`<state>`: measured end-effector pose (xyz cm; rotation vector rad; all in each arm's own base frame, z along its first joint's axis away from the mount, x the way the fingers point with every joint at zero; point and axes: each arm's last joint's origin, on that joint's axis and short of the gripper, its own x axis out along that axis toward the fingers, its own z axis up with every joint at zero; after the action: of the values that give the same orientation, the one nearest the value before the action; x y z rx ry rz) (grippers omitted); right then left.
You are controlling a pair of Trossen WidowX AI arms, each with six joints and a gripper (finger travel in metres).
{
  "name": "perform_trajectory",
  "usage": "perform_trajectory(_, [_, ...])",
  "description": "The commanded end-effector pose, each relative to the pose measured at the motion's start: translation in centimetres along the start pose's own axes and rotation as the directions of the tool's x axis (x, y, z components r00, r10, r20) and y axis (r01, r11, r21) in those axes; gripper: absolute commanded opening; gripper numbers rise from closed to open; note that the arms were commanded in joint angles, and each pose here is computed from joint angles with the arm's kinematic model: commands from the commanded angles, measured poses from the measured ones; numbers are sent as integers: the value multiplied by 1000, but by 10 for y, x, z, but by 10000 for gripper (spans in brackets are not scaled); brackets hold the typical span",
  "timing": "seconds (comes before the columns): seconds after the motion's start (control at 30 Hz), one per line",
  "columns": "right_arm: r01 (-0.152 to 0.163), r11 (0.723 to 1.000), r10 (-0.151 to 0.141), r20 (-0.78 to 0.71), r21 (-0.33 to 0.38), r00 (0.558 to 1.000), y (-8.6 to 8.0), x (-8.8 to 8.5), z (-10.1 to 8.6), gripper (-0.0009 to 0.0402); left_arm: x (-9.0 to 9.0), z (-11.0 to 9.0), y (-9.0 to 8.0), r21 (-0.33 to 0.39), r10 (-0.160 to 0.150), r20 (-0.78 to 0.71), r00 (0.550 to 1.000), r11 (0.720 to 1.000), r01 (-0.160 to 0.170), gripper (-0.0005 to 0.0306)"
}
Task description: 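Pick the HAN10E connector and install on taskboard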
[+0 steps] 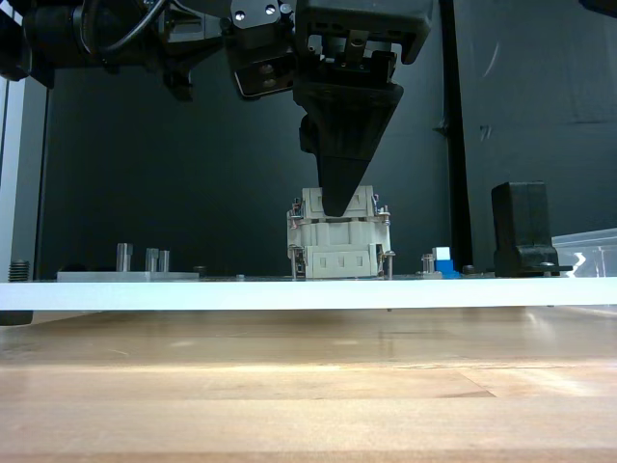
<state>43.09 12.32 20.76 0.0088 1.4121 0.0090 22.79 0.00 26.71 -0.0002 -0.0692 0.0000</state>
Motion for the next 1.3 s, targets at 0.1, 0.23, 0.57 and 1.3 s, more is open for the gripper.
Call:
perform_trajectory(0.1, [-2,1000,2,-2,-1,1000,0,-3,-1,28,0,0,0,0,0,0,1000,1000,0,1])
perform_trajectory(0.23, [-6,1000,6,3,-4,1000,0,-7,-2,28,0,0,0,0,0,0,1000,1000,0,1])
perform_trajectory(0.57, [-12,1000,12,5,-10,1000,1,-11,-3,151,0,0,0,0,0,0,1000,1000,0,1])
perform_trajectory(1.3, [-26,1000,26,61,-7,998,0,-49,-12,284,0,0,0,0,0,0,1000,1000,0,1])
